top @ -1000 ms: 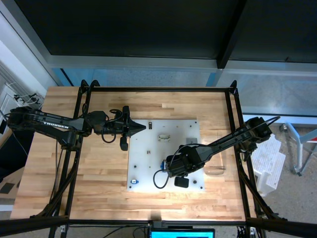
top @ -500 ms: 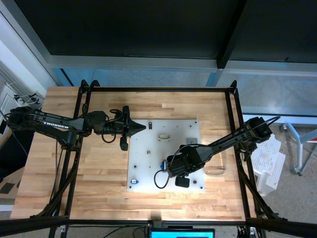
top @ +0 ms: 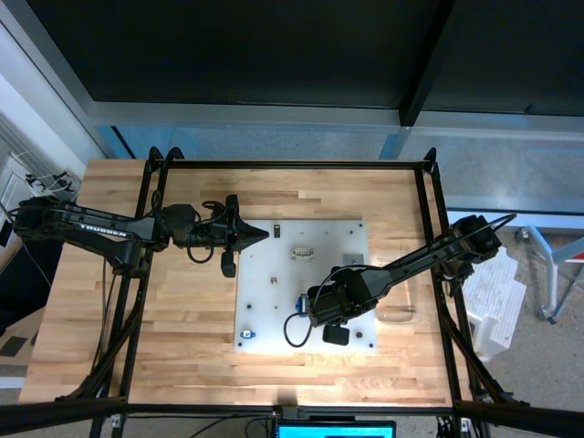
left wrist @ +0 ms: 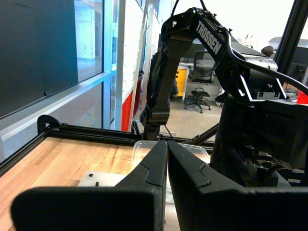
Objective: Pick the 16mm cylinder and install on the taskboard
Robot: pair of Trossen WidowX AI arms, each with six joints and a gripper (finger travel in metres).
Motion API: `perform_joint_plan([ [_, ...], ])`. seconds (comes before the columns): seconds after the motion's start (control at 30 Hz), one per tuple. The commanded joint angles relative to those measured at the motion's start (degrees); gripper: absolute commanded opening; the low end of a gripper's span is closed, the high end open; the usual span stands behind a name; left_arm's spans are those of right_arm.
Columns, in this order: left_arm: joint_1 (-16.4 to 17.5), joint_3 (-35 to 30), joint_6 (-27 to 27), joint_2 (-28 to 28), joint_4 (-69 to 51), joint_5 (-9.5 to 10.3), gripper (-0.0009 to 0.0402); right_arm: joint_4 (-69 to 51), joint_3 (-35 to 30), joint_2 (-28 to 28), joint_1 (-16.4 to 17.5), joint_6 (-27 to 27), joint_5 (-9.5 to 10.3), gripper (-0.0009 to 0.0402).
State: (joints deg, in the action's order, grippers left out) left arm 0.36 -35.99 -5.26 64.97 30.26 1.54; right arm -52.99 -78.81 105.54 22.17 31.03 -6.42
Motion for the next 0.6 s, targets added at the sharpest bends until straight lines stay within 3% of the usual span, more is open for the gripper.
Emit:
perform_joint_plan([
  [0.03, 0.00, -0.02, 0.00, 0.02, 0.02, 0.00, 0.0000, -0.09, 0.04, 0.00, -0.09, 0.00, -0.15, 0.0000],
  [0.6, 0.00, -0.02, 0.00, 0.02, 0.02, 0.00, 0.0000, -0.31, 0.04, 0.00, -1.11, -0.46, -1.18, 0.0000],
])
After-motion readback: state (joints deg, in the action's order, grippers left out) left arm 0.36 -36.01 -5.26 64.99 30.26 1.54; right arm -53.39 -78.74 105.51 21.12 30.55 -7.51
